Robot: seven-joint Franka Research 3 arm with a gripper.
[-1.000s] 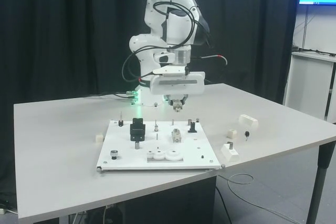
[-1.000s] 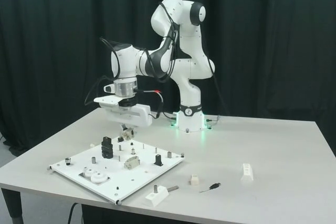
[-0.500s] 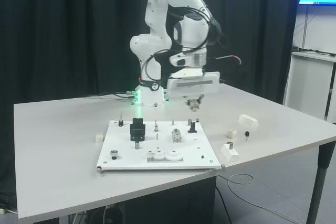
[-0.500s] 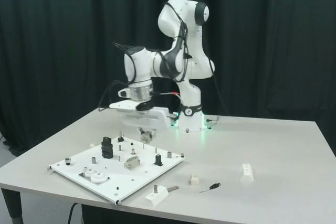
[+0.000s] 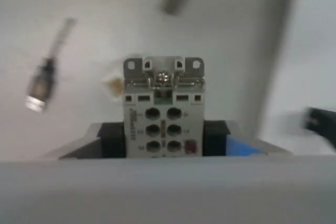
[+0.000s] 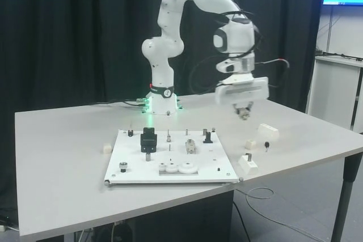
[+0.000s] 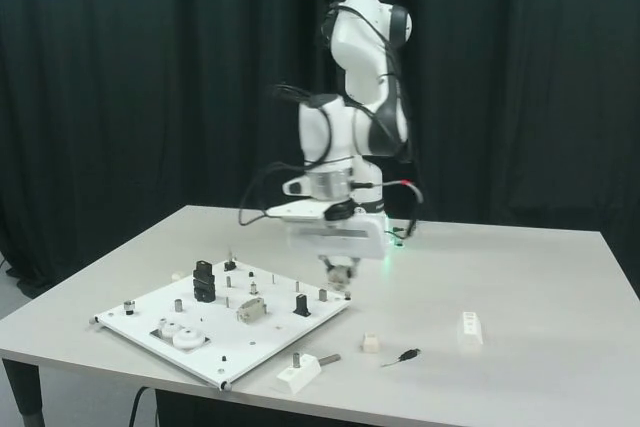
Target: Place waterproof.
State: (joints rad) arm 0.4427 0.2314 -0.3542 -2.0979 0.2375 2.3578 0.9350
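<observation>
In the wrist view a grey-white waterproof connector (image 5: 163, 111) with several round holes and a metal clip sits between my black fingers (image 5: 111, 139). My gripper (image 5: 163, 141) is shut on it. In the first room view the gripper (image 6: 244, 111) hangs above the grey table, off the right edge of the white board (image 6: 170, 162) and near a white block (image 6: 268, 131). In the second room view the gripper (image 7: 338, 274) hovers just past the board's (image 7: 130, 329) far corner. The connector itself is too small to make out in either room view.
The board carries black and metal fixtures (image 6: 148, 139) and white gears (image 6: 176, 168). Loose on the table lie a small cube (image 6: 250, 143), a block with a peg (image 6: 248, 163), a black tool (image 6: 266, 145) and another cube (image 6: 106, 148). The arm's base (image 6: 161, 103) stands behind the board.
The arm has swung from above the board's back edge sideways, off the board toward the loose parts, with the gripper still shut on the connector. Nothing on the table has moved.
</observation>
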